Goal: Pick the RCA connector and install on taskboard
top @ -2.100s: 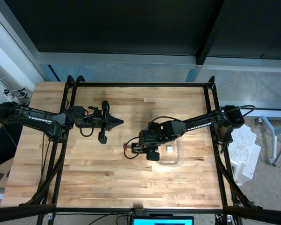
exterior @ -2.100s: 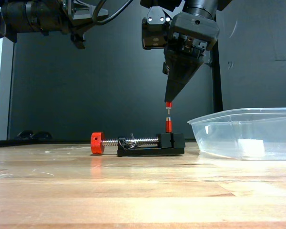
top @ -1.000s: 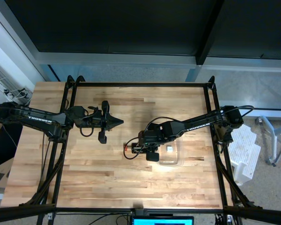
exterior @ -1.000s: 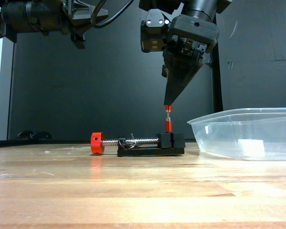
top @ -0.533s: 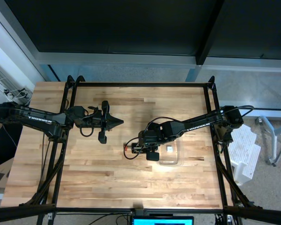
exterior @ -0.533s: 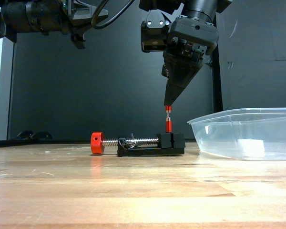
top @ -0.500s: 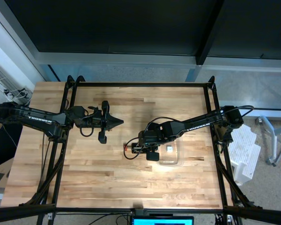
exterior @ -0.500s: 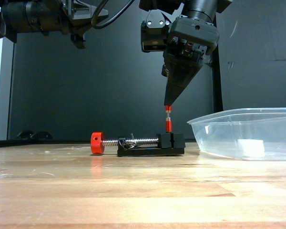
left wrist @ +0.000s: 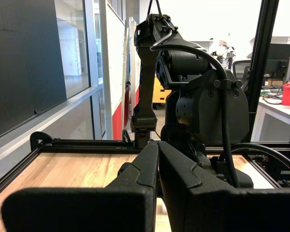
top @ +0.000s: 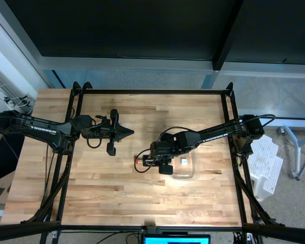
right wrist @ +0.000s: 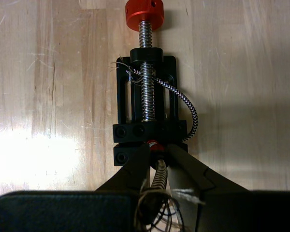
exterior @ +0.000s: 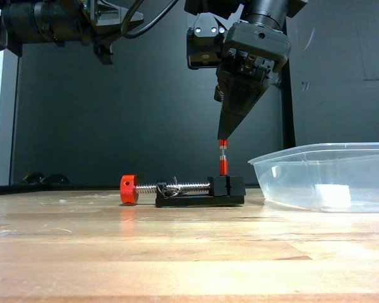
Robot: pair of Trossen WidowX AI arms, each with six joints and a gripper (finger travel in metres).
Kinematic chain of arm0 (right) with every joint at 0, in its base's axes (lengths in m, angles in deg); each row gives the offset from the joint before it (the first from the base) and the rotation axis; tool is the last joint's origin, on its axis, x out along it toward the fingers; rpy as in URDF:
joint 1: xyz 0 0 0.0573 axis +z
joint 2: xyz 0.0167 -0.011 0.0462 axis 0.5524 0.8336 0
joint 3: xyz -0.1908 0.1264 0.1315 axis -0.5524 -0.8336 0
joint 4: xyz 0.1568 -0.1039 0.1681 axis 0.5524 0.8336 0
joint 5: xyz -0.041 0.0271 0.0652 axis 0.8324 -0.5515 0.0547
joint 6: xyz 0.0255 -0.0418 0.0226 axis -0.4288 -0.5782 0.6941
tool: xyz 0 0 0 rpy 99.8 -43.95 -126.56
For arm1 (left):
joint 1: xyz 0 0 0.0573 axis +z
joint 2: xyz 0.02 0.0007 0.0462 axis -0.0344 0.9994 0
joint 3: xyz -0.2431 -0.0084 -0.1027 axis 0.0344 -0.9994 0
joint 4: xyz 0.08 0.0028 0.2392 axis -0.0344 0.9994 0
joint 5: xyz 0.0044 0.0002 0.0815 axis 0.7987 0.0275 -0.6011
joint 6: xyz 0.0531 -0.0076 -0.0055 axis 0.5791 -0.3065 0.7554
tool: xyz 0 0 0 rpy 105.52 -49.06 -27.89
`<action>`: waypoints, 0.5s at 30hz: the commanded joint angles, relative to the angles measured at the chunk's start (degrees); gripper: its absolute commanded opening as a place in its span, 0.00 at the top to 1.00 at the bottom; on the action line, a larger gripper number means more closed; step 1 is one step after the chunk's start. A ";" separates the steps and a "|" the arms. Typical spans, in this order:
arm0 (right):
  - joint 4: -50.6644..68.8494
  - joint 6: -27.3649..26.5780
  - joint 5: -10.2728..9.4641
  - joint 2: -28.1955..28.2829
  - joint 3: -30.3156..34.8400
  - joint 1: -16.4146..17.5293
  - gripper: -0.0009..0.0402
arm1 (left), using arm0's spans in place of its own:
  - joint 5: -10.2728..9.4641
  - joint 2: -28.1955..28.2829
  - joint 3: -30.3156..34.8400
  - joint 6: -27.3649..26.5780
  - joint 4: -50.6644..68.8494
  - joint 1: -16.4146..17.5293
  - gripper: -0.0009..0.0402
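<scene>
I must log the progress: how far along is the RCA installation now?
Done: the right gripper has picked the red RCA connector. In hand: its fingers hold it upright on the taskboard socket. Remaining: pressing home, if not yet seated, and releasing. The left gripper is parked, shut, above the table at its left side.

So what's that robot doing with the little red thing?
The right claw is shut on the RCA connector, a red-tipped plug on a braided wire, holding it straight down onto the red post on the taskboard. Whether it is fully in, I cannot tell. The left claw is parked off to the side, shut, holding nothing.
</scene>
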 commanded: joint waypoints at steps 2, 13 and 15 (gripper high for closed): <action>-0.02 0.07 0.00 0.00 0.02 0.02 0.98 | 0.02 0.02 0.00 0.02 -0.02 0.00 0.98; -0.09 0.04 -0.85 0.00 0.02 0.00 0.98 | 0.02 0.02 0.00 0.00 -0.02 0.00 0.98; -0.09 0.02 -0.81 0.00 0.02 0.00 0.97 | 0.00 0.02 0.00 0.02 -0.02 0.00 0.98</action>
